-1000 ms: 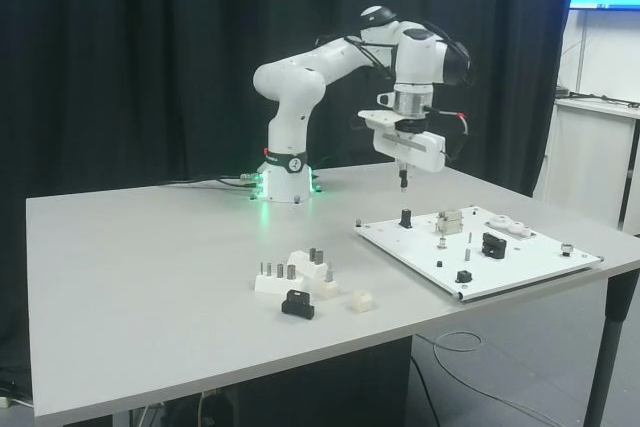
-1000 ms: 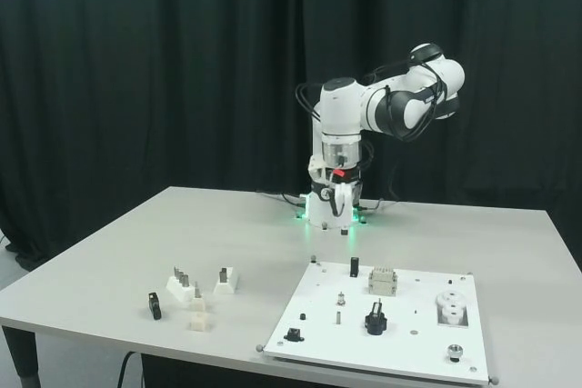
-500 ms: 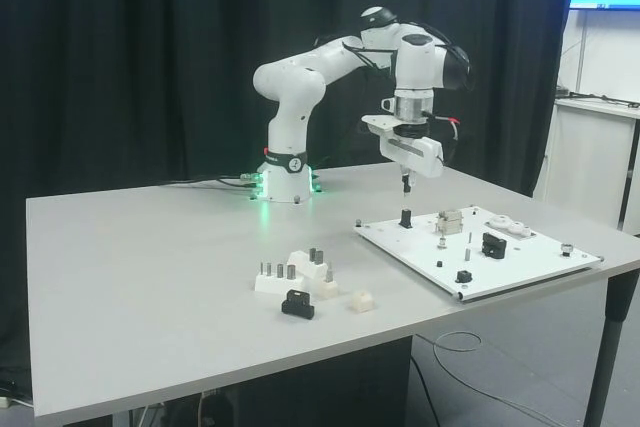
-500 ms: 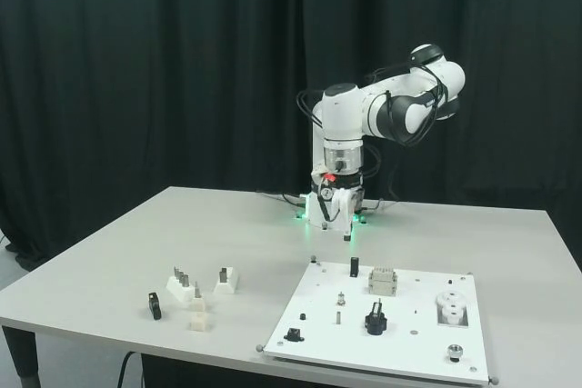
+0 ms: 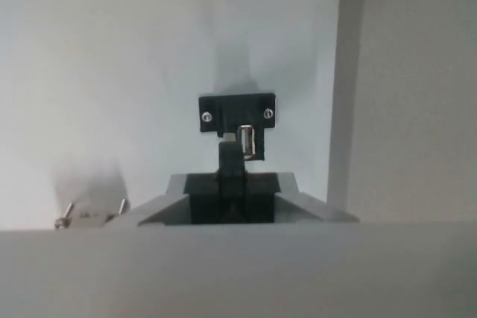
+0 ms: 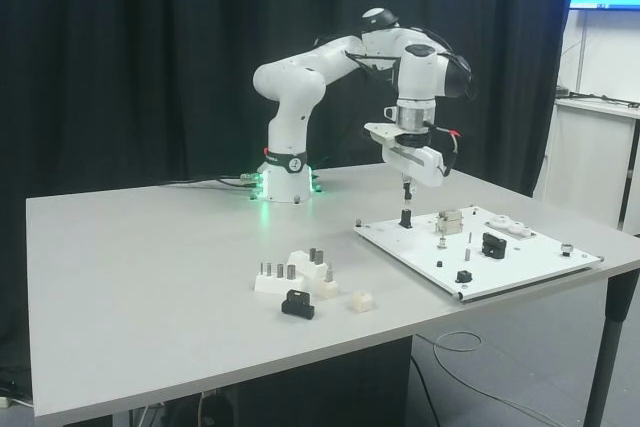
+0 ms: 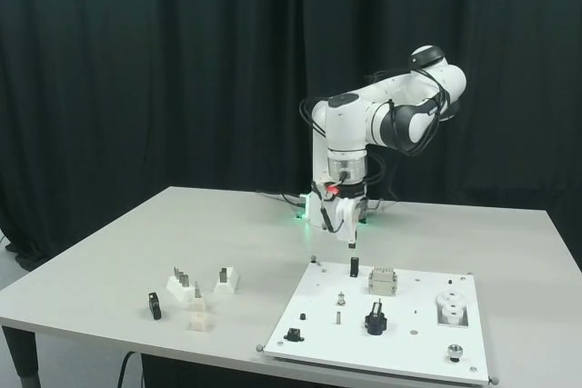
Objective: Insert USB.
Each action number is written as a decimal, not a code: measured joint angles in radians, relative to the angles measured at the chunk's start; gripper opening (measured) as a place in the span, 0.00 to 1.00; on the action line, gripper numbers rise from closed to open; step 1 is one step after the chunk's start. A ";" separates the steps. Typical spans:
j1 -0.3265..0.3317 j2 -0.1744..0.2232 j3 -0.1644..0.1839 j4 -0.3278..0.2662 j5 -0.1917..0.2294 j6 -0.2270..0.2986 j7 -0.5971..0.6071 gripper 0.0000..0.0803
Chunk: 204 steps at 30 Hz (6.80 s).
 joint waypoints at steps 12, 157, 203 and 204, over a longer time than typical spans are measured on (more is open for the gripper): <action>0.000 0.000 0.021 -0.007 0.017 -0.001 0.018 0.08; 0.086 -0.001 0.032 -0.089 0.091 0.114 0.030 0.08; 0.101 0.001 0.040 -0.083 0.056 0.128 0.030 0.08; 0.101 0.001 0.040 -0.082 0.056 0.128 0.030 0.08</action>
